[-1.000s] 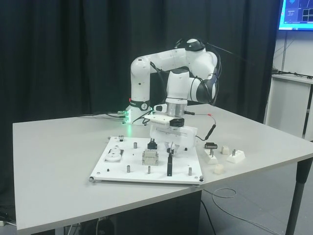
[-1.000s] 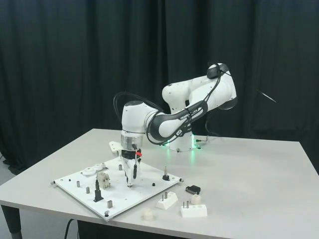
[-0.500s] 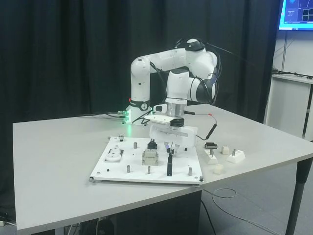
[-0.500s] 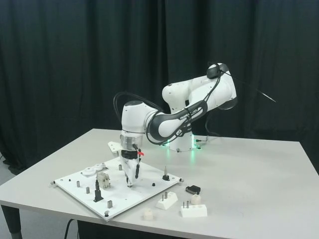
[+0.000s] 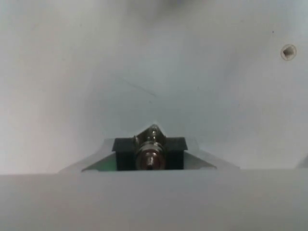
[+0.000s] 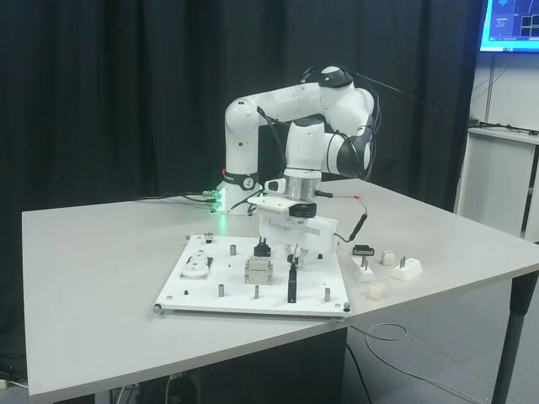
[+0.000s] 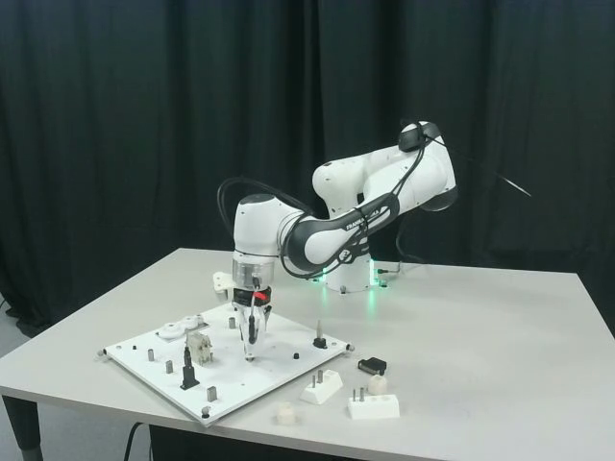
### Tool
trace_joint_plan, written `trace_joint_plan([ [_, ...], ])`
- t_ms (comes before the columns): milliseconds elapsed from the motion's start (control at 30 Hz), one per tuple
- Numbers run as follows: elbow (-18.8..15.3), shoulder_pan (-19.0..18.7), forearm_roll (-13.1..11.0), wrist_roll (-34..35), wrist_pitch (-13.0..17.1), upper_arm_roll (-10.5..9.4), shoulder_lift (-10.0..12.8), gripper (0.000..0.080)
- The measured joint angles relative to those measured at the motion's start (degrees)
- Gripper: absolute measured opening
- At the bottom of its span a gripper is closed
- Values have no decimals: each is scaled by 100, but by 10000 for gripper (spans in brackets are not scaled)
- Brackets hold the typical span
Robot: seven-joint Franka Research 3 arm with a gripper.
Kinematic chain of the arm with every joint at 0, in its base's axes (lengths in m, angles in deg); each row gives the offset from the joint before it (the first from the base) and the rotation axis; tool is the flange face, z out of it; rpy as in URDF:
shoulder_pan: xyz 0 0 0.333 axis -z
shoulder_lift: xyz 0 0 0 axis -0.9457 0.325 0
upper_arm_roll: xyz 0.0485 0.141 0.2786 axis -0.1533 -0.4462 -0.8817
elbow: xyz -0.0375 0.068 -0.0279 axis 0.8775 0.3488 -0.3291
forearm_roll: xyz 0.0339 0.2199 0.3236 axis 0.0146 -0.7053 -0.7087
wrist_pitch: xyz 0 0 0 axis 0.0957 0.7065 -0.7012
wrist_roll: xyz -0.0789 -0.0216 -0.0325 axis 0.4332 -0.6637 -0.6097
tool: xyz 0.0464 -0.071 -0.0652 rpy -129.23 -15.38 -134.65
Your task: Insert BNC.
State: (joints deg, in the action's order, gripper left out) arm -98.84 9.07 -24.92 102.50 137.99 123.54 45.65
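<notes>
**A:** Where is the connector (image 5: 150, 155) relative to the gripper (image 7: 252, 338)?

**B:** From my station, the wrist view shows the metal connector right between the fingertips. Black pads press it from both sides, so the gripper is pinched shut on it.

**A:** And where is it in the scene?

**B:** In both room views the gripper points straight down over the white board (image 6: 210, 290), which lies flat on the grey table (image 6: 84, 278). The connector hangs over the board's middle, just right of the grey block (image 6: 258, 271) and behind the black post (image 6: 291, 286). I cannot tell whether its tip touches the board.

**A:** What lies nearby?

**B:** Several small white blocks (image 6: 406, 269) sit on the table, well to the right of the board and apart from the gripper.
</notes>
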Motion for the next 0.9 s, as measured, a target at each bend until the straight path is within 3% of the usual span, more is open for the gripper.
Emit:
trace_joint_plan([
  [900, -5, -1, 8, 1853, 6, 2, 0, 121],
])
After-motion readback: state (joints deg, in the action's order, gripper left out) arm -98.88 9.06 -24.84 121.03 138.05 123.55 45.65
